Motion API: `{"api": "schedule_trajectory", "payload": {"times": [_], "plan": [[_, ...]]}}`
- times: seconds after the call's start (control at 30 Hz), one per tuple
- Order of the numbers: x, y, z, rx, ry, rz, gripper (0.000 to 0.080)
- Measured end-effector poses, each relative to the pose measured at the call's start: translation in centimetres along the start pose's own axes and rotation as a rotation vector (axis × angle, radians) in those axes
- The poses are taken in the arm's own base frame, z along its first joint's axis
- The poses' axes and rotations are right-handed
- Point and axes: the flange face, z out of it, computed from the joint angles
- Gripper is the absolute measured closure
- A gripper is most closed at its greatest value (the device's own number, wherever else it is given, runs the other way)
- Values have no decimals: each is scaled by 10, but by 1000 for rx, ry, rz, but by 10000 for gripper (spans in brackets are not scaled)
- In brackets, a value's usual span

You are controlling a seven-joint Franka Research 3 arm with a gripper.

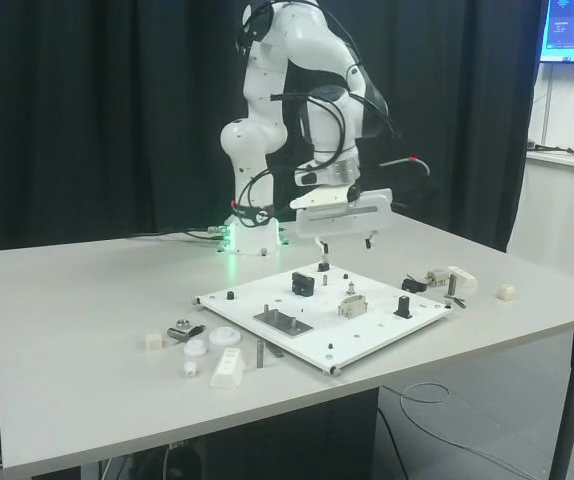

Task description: Remove BNC.

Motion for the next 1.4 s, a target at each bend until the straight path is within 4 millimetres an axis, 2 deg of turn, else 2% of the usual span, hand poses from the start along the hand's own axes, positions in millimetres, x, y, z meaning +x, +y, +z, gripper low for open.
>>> {"api": "schedule_trajectory", "payload": {"times": [0.53,0.87,1.4], "plan": [[-47,4,43,33,106,182,3],[-58,15,62,73,160,311,3],[-70,22,78,60,191,350,3]]}}
